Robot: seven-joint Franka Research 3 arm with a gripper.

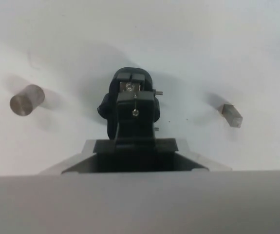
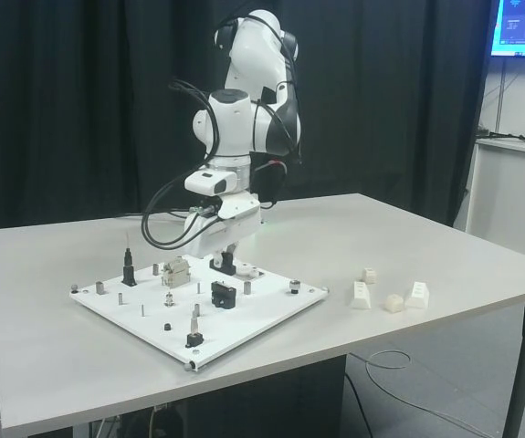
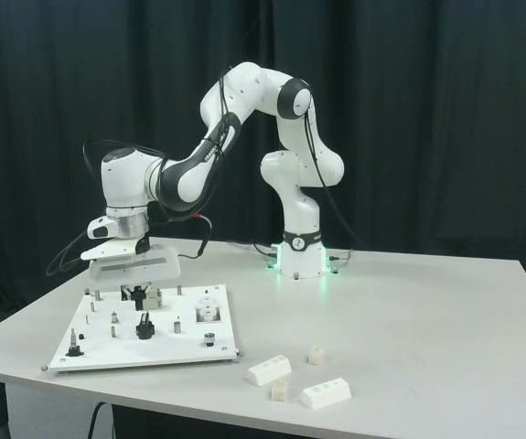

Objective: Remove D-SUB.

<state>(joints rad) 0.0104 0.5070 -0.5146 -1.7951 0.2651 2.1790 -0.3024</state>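
Fingers (image 1: 135,105) closed on the black D-SUB (image 1: 129,100), seen from the wrist camera above the white board (image 2: 244,319). D-SUB sits just over the board's rear part, beside a grey peg (image 1: 27,99) and a small grey block (image 1: 231,115). Board lies on the grey surface (image 2: 408,237); white blocks (image 2: 390,297) rest well apart from it.

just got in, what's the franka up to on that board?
The white Franka arm is bent low over the white task board on the grey table. Its gripper is down at a black connector, apparently the D-SUB, near the board's back edge, with the fingertips on either side of its top. The connector looks seated on the board, not lifted out yet. A few small white blocks lie on the table beside the board, untouched.
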